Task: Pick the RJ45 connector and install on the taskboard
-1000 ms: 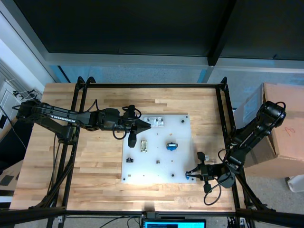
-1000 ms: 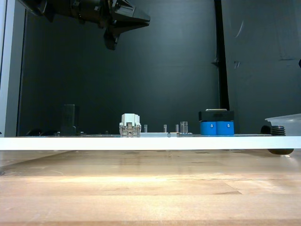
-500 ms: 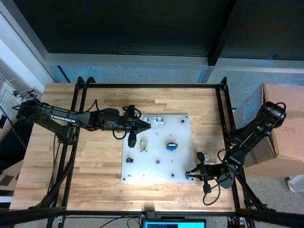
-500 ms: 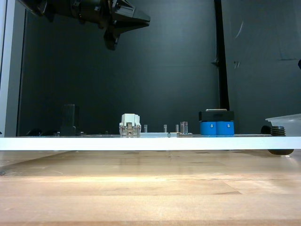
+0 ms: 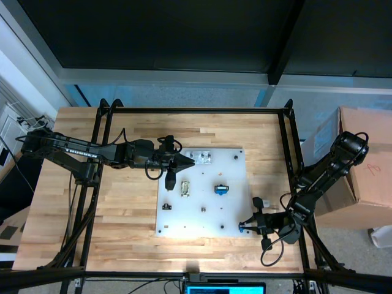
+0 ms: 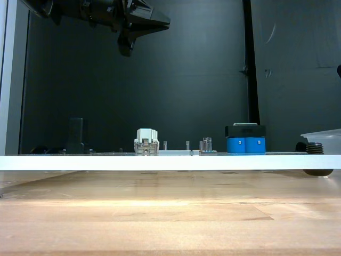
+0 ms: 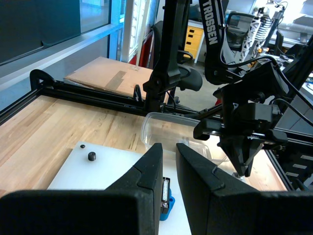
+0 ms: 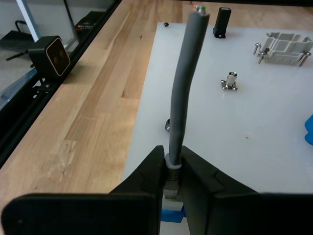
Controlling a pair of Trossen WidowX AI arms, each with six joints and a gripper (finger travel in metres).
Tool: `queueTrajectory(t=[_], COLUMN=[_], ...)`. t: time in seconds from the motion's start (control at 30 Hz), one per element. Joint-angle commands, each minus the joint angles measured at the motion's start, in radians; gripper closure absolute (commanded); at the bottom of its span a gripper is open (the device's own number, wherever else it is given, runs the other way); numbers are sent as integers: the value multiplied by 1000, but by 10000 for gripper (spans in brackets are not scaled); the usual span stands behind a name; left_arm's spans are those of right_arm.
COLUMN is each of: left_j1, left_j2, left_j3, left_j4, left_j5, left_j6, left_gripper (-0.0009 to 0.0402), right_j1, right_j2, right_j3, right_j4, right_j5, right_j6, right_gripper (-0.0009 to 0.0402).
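Currently the RJ45 connector [image 8: 172, 182], its cable stub [image 8: 183, 83] jutting past the fingers, is clamped in the right gripper [image 8: 172, 154] against a blue block [image 8: 171, 215] at the taskboard's [image 8: 274, 127] near right corner; whether it has entered I cannot tell. Any tilt could jam it on the block's rim, while the left gripper [image 7: 168, 149] hovers above the board's far side, slightly parted, empty.

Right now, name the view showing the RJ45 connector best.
Right wrist view: RJ45 connector close up, clamped in the right gripper over the board's near right corner. High view: a speck; left wrist: indistinct; low: nothing. Left gripper hovers over the board's far left.
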Motion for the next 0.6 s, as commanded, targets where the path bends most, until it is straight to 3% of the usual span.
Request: queueTrajectory(t=[0.03, 0.33, 0.6], left_j1=[0, 0, 0], left_j2=[0, 0, 0], left_j3=[0, 0, 0], left_j4=[0, 0, 0], left_j5=[0, 0, 0], left_j6=[0, 0, 0], left_gripper=[358, 358, 358], right_j1=[1, 0, -15], right_j2=[-8, -49, -165], right_j3=[8, 49, 148], right_j4=[10, -65, -329], right_j5=[4, 2, 0], right_j6=[1, 1, 24], right_gripper=[332, 277, 260])
